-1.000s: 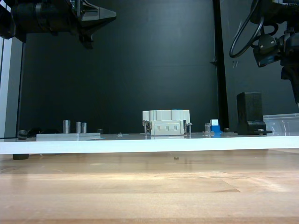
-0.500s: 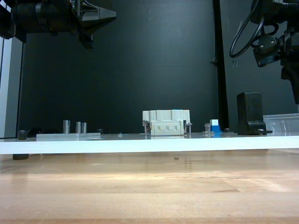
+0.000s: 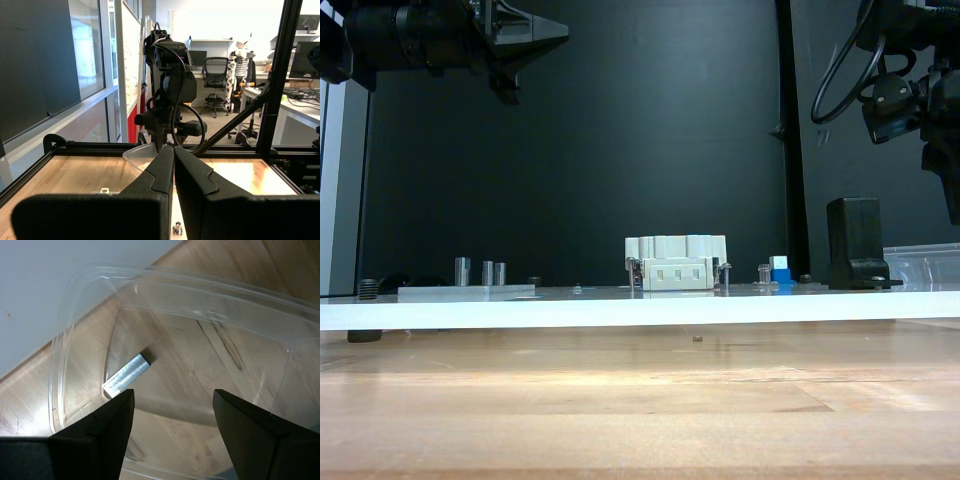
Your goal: Pick the 16mm bar from the taskboard and place it in the container
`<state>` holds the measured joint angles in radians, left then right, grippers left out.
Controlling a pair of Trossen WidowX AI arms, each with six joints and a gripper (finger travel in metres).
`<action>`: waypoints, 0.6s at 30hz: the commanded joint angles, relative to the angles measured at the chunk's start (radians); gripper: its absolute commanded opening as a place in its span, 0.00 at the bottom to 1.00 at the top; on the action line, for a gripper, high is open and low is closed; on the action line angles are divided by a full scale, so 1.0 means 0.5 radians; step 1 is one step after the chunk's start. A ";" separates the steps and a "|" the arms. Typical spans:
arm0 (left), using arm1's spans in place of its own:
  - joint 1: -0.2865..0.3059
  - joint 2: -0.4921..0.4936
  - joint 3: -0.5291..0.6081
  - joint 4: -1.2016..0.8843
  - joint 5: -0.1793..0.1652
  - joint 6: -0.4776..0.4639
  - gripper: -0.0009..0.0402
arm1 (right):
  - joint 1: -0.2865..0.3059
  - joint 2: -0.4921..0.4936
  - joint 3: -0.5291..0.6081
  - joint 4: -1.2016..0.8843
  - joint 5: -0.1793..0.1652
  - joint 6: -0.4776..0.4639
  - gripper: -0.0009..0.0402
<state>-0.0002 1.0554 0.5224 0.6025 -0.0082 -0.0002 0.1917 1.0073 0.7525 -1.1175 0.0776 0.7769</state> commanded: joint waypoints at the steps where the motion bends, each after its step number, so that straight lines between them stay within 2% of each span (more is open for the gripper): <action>1: 0.001 0.001 0.001 0.001 0.001 0.000 0.02 | 0.002 0.002 0.002 0.002 0.001 0.000 0.57; 18: 0.001 0.001 0.001 0.001 0.001 0.000 0.02 | 0.001 0.002 0.002 0.033 0.001 0.000 0.57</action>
